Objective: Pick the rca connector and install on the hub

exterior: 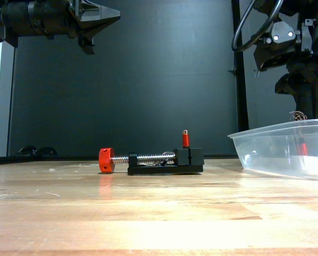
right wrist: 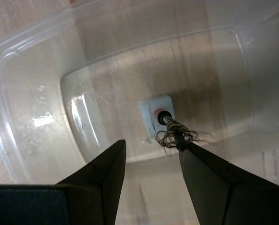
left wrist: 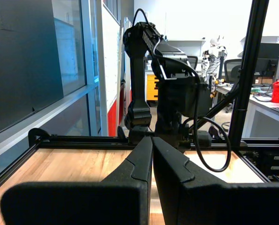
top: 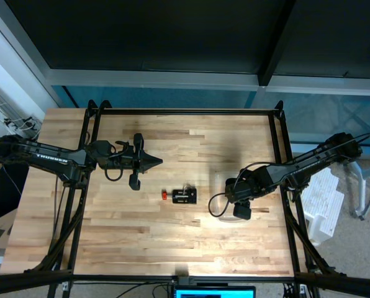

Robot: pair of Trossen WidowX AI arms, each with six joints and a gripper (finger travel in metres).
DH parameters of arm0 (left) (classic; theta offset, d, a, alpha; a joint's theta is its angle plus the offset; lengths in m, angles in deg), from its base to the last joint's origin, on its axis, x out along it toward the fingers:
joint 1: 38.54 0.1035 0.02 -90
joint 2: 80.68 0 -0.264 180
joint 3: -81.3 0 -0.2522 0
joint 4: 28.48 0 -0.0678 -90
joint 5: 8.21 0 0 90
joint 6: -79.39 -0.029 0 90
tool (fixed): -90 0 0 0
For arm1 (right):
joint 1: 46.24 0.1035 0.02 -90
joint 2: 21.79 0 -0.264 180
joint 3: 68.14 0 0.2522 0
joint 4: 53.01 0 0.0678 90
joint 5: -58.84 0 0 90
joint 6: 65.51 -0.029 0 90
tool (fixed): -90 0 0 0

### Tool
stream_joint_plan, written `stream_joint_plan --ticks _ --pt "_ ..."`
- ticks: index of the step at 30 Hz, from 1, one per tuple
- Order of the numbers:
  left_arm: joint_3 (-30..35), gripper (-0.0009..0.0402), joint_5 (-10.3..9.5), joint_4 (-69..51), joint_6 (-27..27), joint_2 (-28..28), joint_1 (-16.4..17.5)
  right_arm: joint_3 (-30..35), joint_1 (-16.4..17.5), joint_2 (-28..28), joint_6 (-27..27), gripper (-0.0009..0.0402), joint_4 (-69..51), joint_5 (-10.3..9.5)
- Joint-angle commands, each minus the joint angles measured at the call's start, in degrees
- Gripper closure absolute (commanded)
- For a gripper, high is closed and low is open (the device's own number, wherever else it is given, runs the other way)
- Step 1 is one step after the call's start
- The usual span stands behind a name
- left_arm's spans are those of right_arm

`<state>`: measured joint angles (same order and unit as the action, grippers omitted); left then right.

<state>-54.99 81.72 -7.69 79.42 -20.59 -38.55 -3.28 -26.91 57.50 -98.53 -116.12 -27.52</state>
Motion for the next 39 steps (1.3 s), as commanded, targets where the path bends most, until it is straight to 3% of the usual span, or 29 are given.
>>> stream_joint_plan --ticks 1,8,13,24,39 --pt "0.0 0.0393 0.02 0.0 0.0 0.0 0.0 -1.0 -0.1 0.0 0.0 0.0236 1.0 0.00" --pt "0.0 0.0393 0.02 0.0 0.0 0.0 0.0 -3.0 -0.6 0.0 0.0 0.0236 3.3 0.07" --pt "0.0 0.0393 0.02 0.0 0.0 0.0 0.0 -3.6 -1.0 0.0 0.1 0.0236 4.2 1.36" --pt "0.0 0.0393 0.02 0.0 0.0 0.0 0.0 -5.0 -1.7 0.0 0.5 0.0239 6.8 1.31" --pt "0.0 0.0393 0.02 0.0 0.0 0.0 0.0 -6.6 -2.2 0.0 0.5 0.0324 9.6 1.31"
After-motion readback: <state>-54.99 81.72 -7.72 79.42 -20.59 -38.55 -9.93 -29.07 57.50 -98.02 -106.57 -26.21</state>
